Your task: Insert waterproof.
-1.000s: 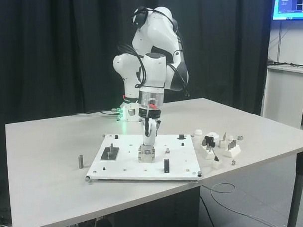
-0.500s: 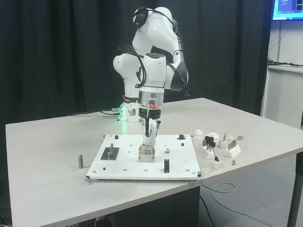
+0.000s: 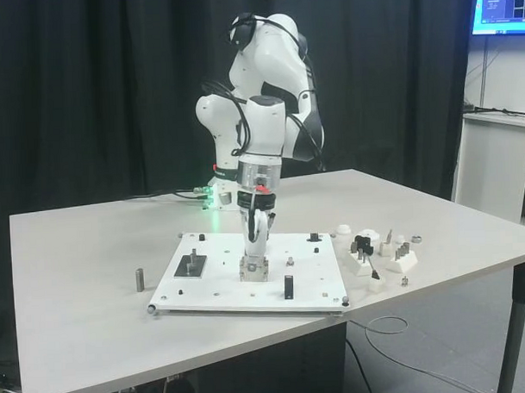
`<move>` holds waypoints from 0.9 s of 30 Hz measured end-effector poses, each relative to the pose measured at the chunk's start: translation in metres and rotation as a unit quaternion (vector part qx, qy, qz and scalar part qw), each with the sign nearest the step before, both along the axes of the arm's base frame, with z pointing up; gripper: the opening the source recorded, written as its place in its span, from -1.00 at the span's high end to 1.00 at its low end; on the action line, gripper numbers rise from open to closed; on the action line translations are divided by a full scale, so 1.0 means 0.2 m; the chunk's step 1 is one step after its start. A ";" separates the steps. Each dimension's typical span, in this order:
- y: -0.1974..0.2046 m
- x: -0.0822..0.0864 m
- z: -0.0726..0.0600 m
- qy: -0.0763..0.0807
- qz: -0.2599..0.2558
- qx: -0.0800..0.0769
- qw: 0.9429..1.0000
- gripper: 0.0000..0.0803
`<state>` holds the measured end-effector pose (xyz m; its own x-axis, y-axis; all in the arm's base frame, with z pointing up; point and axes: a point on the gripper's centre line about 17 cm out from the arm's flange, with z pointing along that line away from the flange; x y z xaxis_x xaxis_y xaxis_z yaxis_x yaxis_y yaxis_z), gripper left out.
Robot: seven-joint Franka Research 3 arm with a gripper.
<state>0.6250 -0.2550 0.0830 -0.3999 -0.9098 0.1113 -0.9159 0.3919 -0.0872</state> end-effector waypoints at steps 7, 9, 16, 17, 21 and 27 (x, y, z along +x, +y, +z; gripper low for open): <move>-0.03 0.00 0.01 -0.002 0.003 -0.002 1.000 -0.99; -0.04 0.01 0.01 -0.003 0.005 -0.003 1.000 -0.99; -0.06 0.01 0.02 -0.007 0.004 -0.004 1.000 -0.99; -0.06 0.01 0.02 -0.007 0.004 -0.004 1.000 -0.99; -0.05 0.02 0.02 -0.007 0.005 -0.004 1.000 -0.99; -0.01 0.02 0.05 0.001 0.006 0.008 1.000 -0.99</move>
